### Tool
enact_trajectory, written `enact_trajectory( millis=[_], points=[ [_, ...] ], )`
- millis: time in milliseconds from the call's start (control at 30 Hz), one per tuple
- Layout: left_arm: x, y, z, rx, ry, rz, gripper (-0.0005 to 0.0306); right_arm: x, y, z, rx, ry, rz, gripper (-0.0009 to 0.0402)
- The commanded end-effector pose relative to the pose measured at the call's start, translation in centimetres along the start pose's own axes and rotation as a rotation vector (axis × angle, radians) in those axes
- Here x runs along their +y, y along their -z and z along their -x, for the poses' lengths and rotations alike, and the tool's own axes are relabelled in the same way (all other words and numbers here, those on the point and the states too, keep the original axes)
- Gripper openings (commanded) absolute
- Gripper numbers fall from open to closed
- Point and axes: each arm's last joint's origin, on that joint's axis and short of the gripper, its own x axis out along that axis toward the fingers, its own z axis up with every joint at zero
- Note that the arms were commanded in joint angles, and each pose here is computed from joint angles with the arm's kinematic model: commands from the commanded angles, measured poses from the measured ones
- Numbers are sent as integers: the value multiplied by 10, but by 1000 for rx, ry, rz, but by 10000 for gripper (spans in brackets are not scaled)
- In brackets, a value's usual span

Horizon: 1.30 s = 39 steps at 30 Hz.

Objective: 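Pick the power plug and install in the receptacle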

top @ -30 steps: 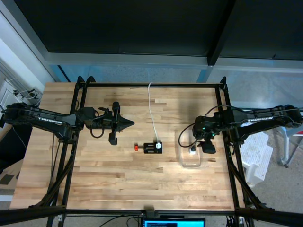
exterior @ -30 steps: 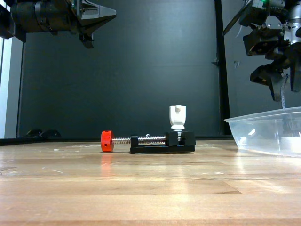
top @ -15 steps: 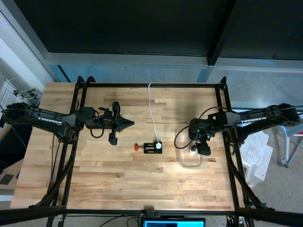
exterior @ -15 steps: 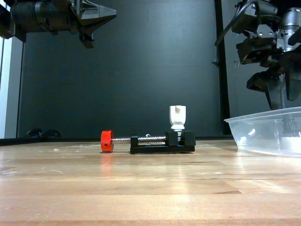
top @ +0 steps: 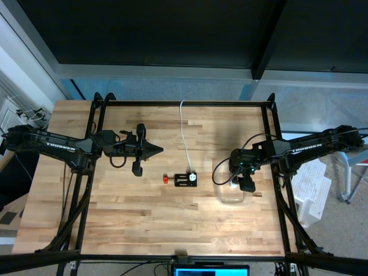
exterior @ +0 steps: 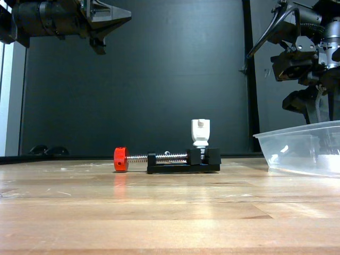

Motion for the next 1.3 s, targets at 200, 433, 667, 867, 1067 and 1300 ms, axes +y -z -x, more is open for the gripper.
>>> enact_trajectory(
  millis=[200, 433, 667, 867, 1067, 1300],
  points=[
    [0, 0, 0, 0, 0, 0, 0, 1, 2, -3, -4, 0, 5, 187],
    [0, 0, 0, 0, 0, 0, 0, 1, 2, -3, -3, -2, 9, 146],
    [0, 0, 0, 0, 0, 0, 0, 2, 3, -3, -1, -7, 12, 104],
    [0, 0, 0, 0, 0, 0, 0, 2, 3, -3, -2, -4, 12, 79],
    [0, 0, 0, 0, 0, 0, 0, 2, 3, -3, -2, -2, 12, 43],
    [0, 0, 0, 0, 0, 0, 0, 2, 2, -1, -12, 18, 8, 1]
  ],
)
